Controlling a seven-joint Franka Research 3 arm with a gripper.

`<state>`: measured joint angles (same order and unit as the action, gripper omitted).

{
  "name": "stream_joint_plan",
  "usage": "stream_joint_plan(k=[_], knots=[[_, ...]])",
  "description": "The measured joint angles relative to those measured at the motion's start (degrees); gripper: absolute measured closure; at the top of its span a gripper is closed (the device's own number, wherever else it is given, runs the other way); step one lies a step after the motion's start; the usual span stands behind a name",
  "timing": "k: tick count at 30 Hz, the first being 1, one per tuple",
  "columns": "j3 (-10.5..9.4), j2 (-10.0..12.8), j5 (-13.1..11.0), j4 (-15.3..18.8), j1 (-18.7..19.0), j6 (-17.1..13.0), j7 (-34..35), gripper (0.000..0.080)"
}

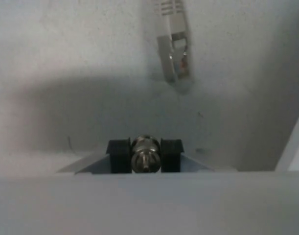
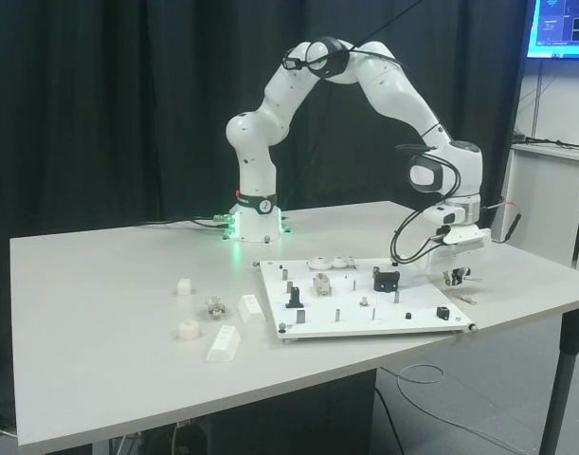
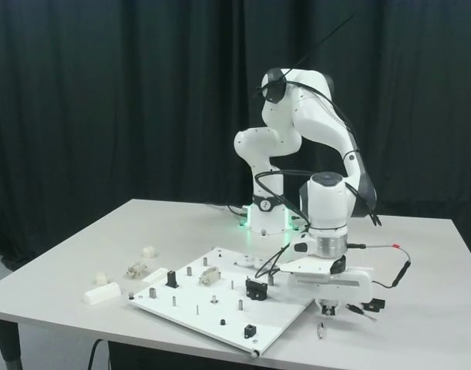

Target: Place BNC.

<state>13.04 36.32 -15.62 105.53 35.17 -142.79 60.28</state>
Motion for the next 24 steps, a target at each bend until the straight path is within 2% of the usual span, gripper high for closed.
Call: stream_joint_plan(k=[8, 9, 14, 15, 22, 23, 24], knots=[[0.0, 0.63, 0.12, -0.56, 0.24, 0.0, 0.22, 0.0676], [0.0, 0.68, 0.16, -0.61, 0.25, 0.01, 0.22, 0.0629], [0.0, 0.73, 0.26, -0.75, 0.28, 0.13, 0.22, 0.0629], [0.0, 0.73, 0.26, -0.79, 0.28, 0.16, 0.22, 0.0281], [0.0, 0.72, 0.26, -1.38, 0.29, 0.93, 0.58, 0.0281], [0.0, 0.72, 0.26, -1.55, 0.29, 1.2, 0.68, 0.0064], [0.0, 0.71, 0.26, -1.72, 0.3, 1.5, 0.77, 0.0064]])
